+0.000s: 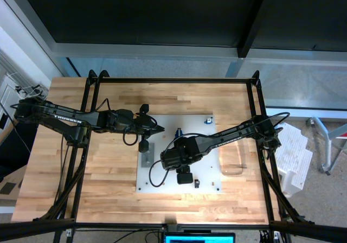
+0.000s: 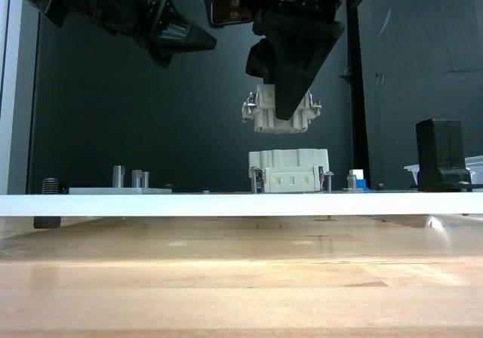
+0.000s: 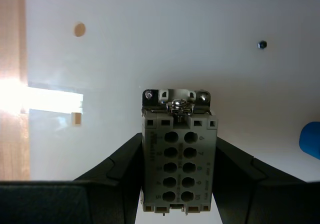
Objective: Pick the HAN10E connector and install on the hub
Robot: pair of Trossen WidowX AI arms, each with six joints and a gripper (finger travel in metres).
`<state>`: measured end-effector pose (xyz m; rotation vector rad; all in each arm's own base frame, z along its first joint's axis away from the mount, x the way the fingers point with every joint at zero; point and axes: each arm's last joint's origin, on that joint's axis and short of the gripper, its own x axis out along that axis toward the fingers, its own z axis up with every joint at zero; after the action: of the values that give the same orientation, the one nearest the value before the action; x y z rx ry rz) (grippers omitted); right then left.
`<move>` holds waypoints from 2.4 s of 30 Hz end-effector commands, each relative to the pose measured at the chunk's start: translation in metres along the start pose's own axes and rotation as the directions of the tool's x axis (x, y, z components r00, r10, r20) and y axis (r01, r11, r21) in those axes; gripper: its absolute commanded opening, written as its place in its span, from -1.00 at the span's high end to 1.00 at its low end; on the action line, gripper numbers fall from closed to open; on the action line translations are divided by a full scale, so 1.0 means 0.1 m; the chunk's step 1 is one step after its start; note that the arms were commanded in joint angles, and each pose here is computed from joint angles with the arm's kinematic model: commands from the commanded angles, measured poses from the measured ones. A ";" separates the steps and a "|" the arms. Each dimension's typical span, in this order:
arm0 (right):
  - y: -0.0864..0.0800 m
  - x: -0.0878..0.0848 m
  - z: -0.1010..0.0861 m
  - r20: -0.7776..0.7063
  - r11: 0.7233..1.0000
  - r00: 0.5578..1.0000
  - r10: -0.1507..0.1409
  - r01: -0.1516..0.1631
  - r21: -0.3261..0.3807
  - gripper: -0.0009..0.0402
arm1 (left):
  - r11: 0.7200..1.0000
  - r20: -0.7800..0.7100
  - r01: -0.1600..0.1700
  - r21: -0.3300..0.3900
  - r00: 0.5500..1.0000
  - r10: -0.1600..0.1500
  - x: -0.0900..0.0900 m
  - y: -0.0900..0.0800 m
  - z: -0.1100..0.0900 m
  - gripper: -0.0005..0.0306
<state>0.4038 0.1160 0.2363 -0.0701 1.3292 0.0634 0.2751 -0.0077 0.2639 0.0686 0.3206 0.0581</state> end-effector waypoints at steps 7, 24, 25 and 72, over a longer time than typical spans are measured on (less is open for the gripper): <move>0.00 0.04 -0.01 0.000 1.000 1.000 0.000 0.000 0.007 0.44 | 1.000 0.000 0.000 0.000 1.000 0.000 0.00 0.00 0.00 0.87; 0.04 0.15 -0.06 -0.009 1.000 1.000 -0.002 0.002 0.003 0.44 | 1.000 0.000 0.000 0.000 1.000 0.000 0.00 0.00 0.00 0.88; 0.04 0.15 -0.06 -0.010 1.000 1.000 -0.003 0.003 0.003 0.44 | 1.000 0.000 0.000 0.000 1.000 0.000 0.00 0.00 0.00 0.88; 0.10 0.20 -0.08 -0.007 1.000 1.000 -0.014 0.014 0.023 0.44 | 1.000 0.000 0.000 0.000 1.000 0.000 0.00 0.00 0.00 0.88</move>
<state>0.4000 0.1256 0.2163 -0.0640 1.3307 0.0369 0.2752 -0.0078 0.2637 0.0687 0.3213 0.0577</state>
